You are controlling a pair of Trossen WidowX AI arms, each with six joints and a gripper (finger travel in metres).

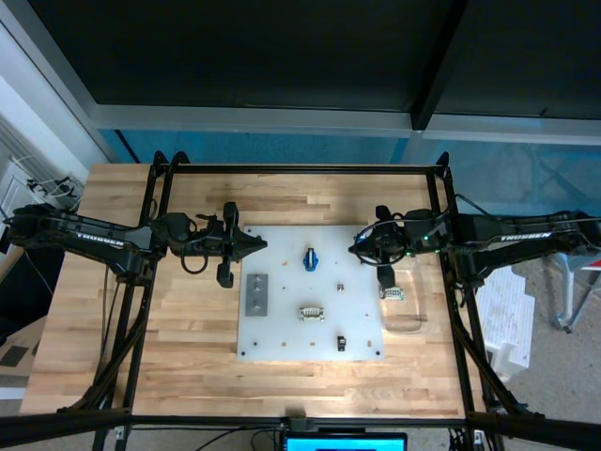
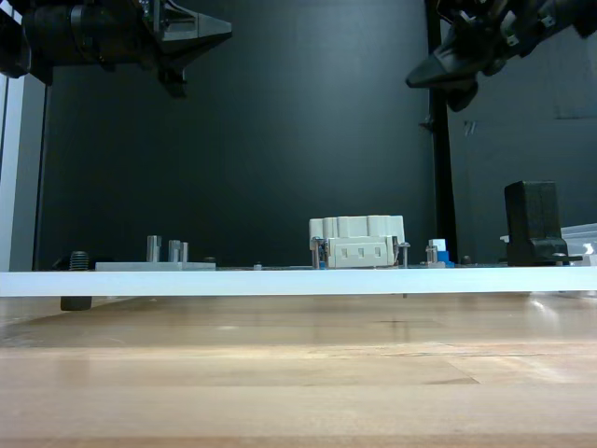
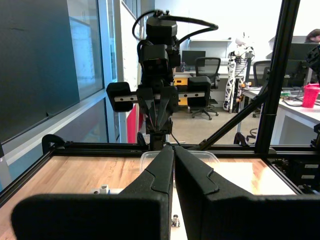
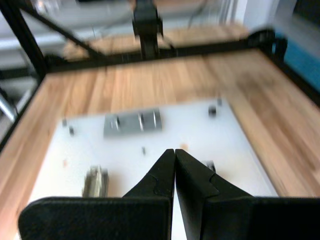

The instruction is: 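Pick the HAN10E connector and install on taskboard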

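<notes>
The HAN10E connector (image 1: 392, 293) is a small pale block lying in the clear tray (image 1: 413, 315) just off the right edge of the taskboard (image 1: 282, 329). My right gripper (image 1: 357, 249) hovers shut above the board's far right part, behind and left of the connector, holding nothing. The right wrist view shows its tips (image 4: 174, 151) closed over the white board (image 4: 165, 130). Over the board's far left corner my left gripper (image 1: 255, 242) is raised, shut and empty (image 3: 173, 148). Both grippers hang high in the low view, the left gripper (image 2: 224, 33) and the right gripper (image 2: 415, 79).
On the board sit a grey metal block (image 1: 256, 293), a blue knob (image 1: 311, 257), a beige socket (image 1: 312, 312) and a small black part (image 1: 343, 341). A black frame (image 1: 300, 170) rims the wooden table (image 1: 188, 348).
</notes>
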